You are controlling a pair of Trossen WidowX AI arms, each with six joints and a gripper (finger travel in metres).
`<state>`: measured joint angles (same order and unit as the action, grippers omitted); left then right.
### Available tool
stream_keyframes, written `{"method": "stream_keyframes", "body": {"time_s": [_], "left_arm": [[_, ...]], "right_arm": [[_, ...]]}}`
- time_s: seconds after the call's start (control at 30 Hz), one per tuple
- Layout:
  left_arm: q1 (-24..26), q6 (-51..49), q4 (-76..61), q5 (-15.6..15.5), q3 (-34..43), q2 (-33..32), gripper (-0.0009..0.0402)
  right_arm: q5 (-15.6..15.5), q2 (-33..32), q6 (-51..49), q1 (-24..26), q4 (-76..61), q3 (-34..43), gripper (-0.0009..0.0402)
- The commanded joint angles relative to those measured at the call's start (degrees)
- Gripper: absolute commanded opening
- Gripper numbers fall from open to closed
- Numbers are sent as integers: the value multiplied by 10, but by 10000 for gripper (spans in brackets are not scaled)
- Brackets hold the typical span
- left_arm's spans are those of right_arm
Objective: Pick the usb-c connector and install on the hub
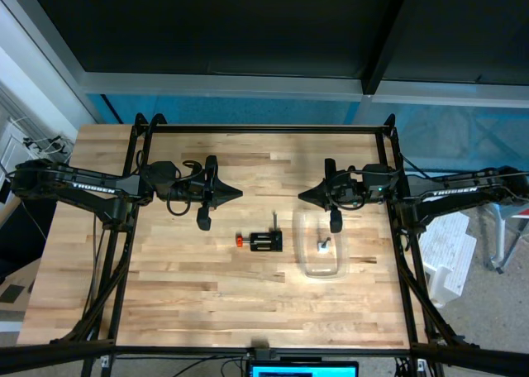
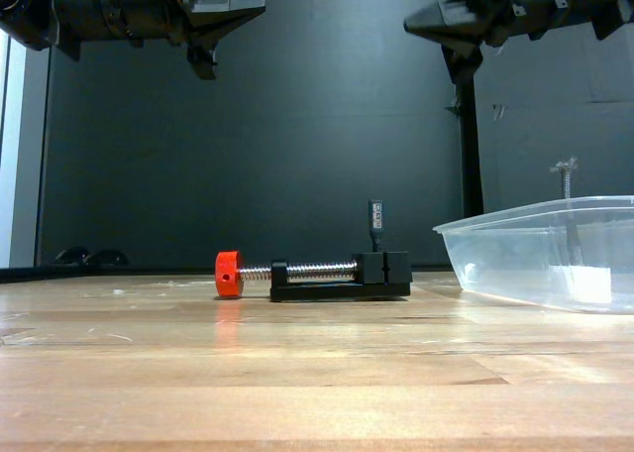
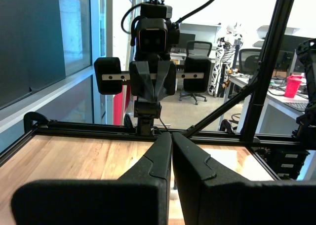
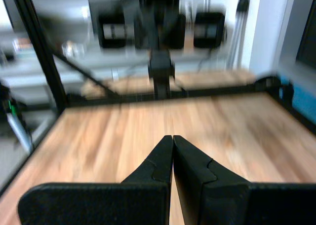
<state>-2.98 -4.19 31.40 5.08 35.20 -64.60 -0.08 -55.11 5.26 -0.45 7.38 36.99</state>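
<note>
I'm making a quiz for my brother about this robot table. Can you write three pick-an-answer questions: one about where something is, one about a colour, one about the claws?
1. Where is the small grey usb-c connector? A) in a drawer B) lying in the clear plastic tray C) on the floor
2. What colour is the round knob on the small black vise? A) blue B) green C) red-orange
3. The left claw and right claw hang above the wooden table. How are they? A) shut and empty B) wide open C) holding a cup
Answers: 1B, the high view shows it in the tray. 2C, plain in the low view. 3A, each wrist view shows a closed claw holding nothing.
</note>
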Motion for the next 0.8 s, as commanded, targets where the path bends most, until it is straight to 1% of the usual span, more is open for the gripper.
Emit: {"method": "stream_keyframes", "body": {"time_s": [0.03, 0.13, 0.27, 0.43, 0.63, 0.8], "left_arm": [[0, 0, 0, 0, 0, 0, 0], [0, 0, 0, 0, 0, 0, 0], [0, 0, 0, 0, 0, 0, 0], [0, 0, 0, 0, 0, 0, 0], [0, 0, 0, 0, 0, 0, 0], [0, 0, 0, 0, 0, 0, 0]], "right_arm": [[-1, 0, -13, -10, -99, 35, 0], [-17, -1, -8, -18, -175, 62, 0], [-14, -1, 21, -27, -280, 92, 0], [-14, -1, 33, -45, -389, 117, 0], [-10, -8, 50, -75, -487, 141, 0], [-10, -14, 67, -103, -538, 154, 0]]}}
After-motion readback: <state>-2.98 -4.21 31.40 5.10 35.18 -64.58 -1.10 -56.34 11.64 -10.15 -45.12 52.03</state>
